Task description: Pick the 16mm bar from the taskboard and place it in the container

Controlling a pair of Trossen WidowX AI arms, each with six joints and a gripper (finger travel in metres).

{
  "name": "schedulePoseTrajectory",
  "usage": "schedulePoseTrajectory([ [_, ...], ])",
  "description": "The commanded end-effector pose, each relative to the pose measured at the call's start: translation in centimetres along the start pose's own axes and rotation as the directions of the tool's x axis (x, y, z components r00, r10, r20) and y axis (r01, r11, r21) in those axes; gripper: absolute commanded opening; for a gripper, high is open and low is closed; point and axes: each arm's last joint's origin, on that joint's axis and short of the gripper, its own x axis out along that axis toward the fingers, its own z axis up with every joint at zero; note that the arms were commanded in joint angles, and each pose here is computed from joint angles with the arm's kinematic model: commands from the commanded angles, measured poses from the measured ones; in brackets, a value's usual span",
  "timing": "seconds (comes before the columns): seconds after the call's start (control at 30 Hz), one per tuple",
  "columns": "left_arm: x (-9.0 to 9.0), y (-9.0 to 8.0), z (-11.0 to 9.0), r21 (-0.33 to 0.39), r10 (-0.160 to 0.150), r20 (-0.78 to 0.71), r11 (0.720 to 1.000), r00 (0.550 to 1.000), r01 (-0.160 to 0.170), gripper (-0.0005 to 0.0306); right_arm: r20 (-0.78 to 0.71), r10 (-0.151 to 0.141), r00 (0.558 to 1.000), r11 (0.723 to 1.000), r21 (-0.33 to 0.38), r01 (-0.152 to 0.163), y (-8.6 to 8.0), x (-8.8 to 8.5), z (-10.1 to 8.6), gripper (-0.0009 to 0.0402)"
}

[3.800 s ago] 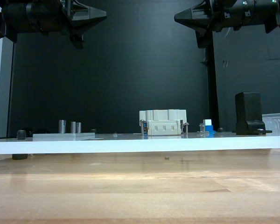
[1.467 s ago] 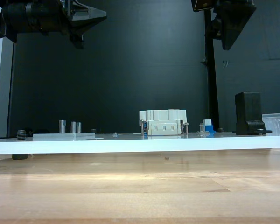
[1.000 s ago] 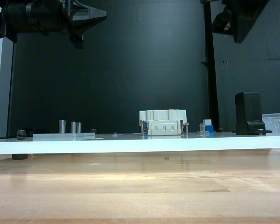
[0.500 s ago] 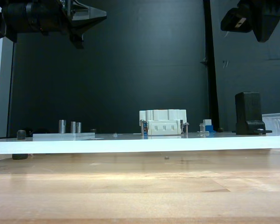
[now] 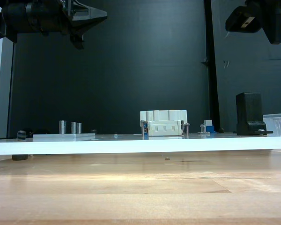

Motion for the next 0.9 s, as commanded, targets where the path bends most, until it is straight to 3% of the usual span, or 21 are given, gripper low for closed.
schedulePoseTrajectory([
  [0.03,0.0,0.0,0.0,0.0,0.0,0.0,1.0,1.0,0.0,0.0,-0.004,-0.001,1.0,1.0,-0.005,0.001,0.4,0.4,0.1,0.0],
  [0.3,0.0,0.0,0.0,0.0,0.0,0.0,1.0,1.0,0.0,0.0,-0.019,-0.003,1.0,1.0,-0.002,0.003,1.3,1.5,0.4,0.001],
  [0.4,0.0,0.0,0.0,0.0,0.0,0.0,1.0,1.0,0.0,0.0,-0.002,0.009,1.0,1.0,-0.006,-0.009,1.8,1.5,0.4,0.002],
  [0.67,0.0,0.0,0.0,0.0,0.0,0.0,1.0,1.0,0.0,0.0,-0.033,-0.003,0.999,1.0,-0.014,0.002,2.9,2.6,0.3,0.0047],
  [0.9,0.0,0.0,0.0,0.0,0.0,0.0,1.0,1.0,0.0,0.0,-0.034,-0.003,0.999,1.0,-0.022,0.002,3.3,3.1,0.4,0.0115],
])
